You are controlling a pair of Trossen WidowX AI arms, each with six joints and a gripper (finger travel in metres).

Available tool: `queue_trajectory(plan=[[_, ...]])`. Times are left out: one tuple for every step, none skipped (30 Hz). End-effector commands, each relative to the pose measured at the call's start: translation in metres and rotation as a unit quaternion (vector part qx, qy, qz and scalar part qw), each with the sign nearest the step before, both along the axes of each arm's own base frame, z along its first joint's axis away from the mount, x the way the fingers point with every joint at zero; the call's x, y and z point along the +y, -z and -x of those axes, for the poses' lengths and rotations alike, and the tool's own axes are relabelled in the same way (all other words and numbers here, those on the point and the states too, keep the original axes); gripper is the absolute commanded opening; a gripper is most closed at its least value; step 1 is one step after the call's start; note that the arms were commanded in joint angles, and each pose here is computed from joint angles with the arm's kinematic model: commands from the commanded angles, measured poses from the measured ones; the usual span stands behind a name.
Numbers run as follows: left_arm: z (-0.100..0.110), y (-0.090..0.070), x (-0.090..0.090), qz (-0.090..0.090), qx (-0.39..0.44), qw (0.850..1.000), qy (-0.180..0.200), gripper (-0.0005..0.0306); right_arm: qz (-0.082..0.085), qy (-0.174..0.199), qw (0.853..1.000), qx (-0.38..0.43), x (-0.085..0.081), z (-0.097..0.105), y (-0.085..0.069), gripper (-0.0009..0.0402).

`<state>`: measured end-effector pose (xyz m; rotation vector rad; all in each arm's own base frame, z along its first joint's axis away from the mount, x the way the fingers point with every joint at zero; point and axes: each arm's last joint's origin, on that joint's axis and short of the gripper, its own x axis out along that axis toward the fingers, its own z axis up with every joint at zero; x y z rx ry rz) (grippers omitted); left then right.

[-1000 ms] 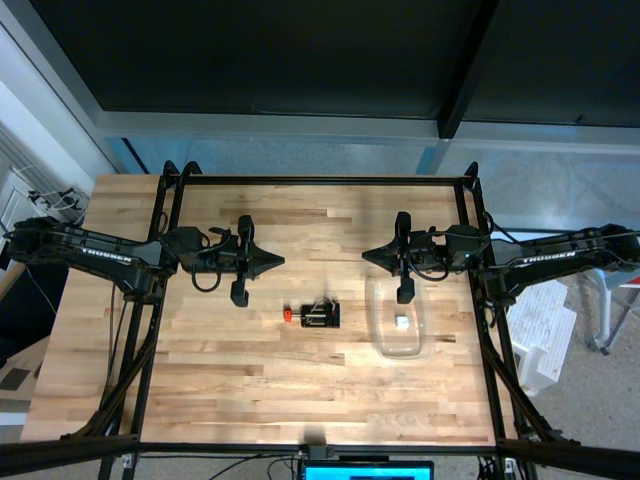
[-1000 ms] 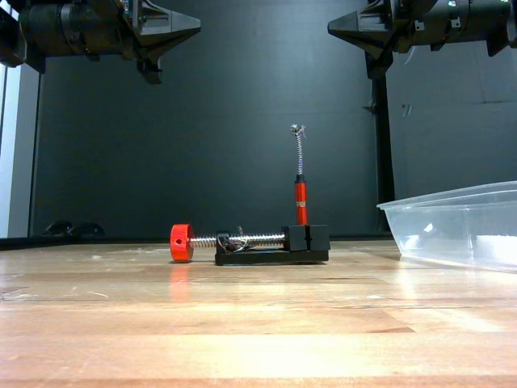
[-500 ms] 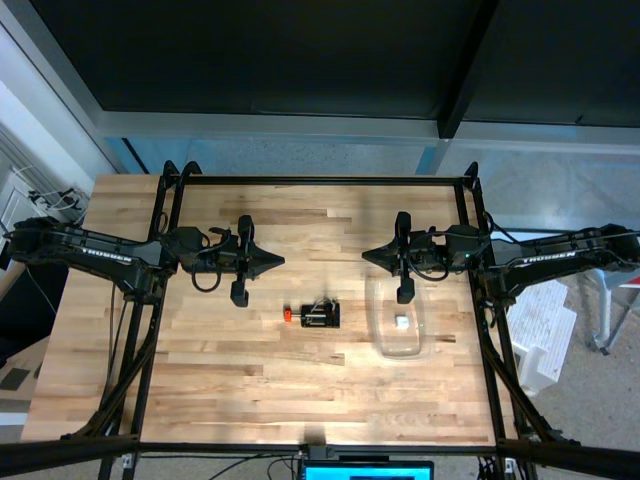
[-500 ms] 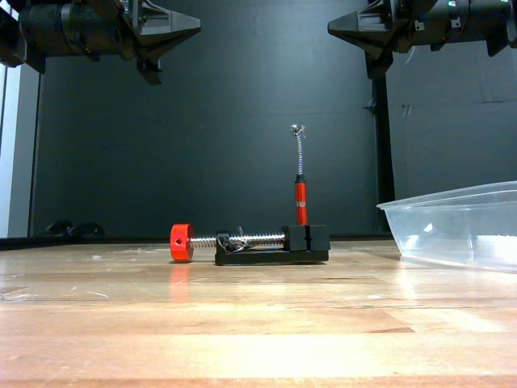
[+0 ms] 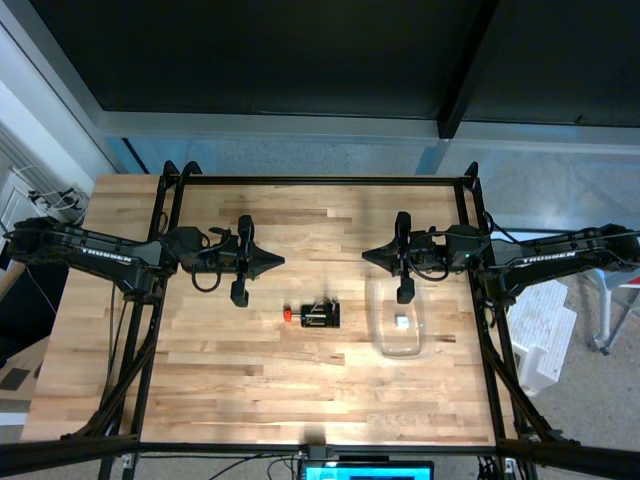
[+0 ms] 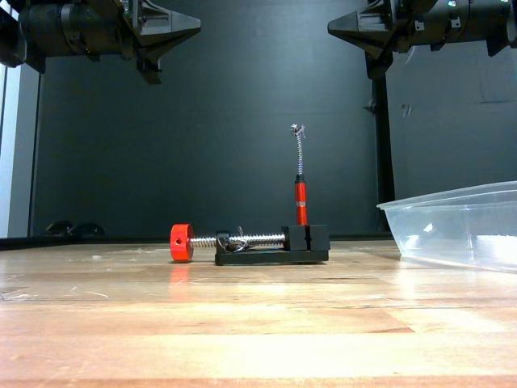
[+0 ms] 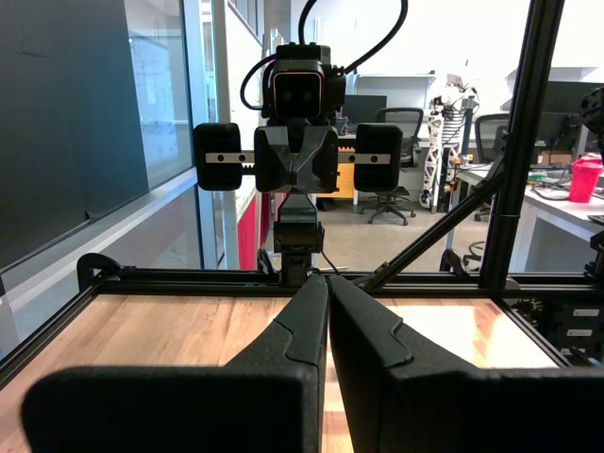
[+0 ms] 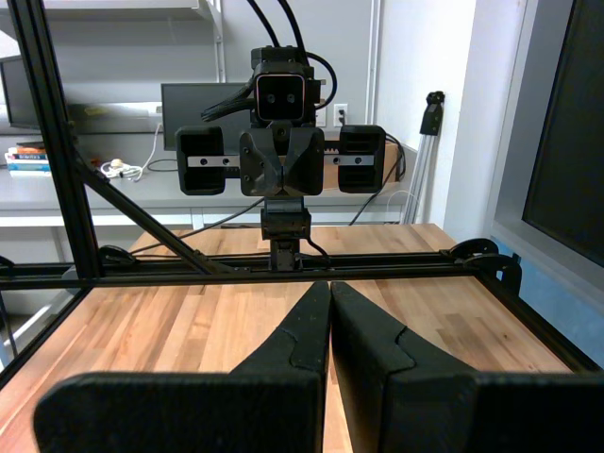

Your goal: Pick the RCA connector and install on taskboard

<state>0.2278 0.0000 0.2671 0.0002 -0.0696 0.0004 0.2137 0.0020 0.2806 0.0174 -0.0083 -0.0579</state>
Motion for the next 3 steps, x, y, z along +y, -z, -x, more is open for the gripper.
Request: queue_trajectory(plan=[[-0.0001, 0.0, 0.0, 0.0, 0.0, 1.0, 0.0, 0.0, 0.0, 0.0, 1.0, 0.0, 0.0, 0.0, 0.0, 0.0], [-0.0001, 0.0, 0.0, 0.0, 0.0, 1.0, 0.0, 0.0, 0.0, 0.0, 1.0, 0.0, 0.0, 0.0, 0.0, 0.0], [-0.0001, 0.0, 0.0, 0.0, 0.0, 1.0, 0.0, 0.0, 0.0, 0.0, 1.0, 0.0, 0.0, 0.0, 0.0, 0.0]])
